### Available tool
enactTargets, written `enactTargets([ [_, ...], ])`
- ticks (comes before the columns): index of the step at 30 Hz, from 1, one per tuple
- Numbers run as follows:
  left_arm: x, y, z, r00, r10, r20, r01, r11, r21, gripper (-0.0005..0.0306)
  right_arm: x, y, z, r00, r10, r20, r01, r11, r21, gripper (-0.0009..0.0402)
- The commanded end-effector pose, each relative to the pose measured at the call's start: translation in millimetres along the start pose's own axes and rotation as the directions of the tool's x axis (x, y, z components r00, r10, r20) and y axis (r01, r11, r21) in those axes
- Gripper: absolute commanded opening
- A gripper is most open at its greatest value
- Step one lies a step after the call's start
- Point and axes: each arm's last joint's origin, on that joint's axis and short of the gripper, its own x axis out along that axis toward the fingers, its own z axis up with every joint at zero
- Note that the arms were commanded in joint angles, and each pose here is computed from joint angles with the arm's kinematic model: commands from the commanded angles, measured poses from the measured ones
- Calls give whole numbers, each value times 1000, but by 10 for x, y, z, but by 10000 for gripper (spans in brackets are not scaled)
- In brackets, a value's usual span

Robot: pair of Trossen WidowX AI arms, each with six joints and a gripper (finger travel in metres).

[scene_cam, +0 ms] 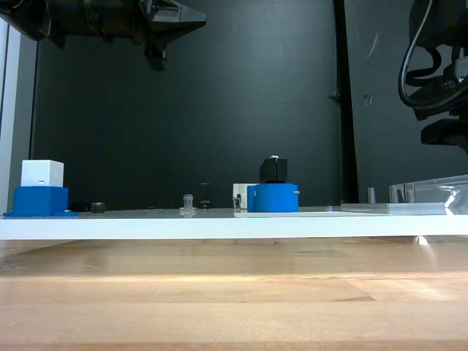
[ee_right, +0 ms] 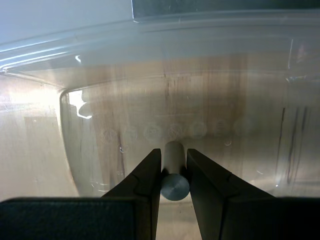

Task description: Pick the 16mm cylinder and install on the taskboard

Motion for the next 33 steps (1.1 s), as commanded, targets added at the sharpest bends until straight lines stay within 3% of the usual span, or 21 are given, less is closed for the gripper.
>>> enactTargets([
  [1, 1, 1, 1, 1000, 0, 0, 0, 1000, 0, 0, 9, -1, -3, 1000, 0, 0, 0, 1000, 0, 0],
  [27, 1, 0, 1, 1000, 0, 0, 0, 1000, 0, 0, 27, -4, -12, 1000, 6, 13, -6, 1000, 1, 1],
  [33, 1, 0, 1, 1000, 0, 0, 0, 1000, 0, 0, 24, -4, -13, 1000, 7, 13, -7, 1000, 1, 26],
])
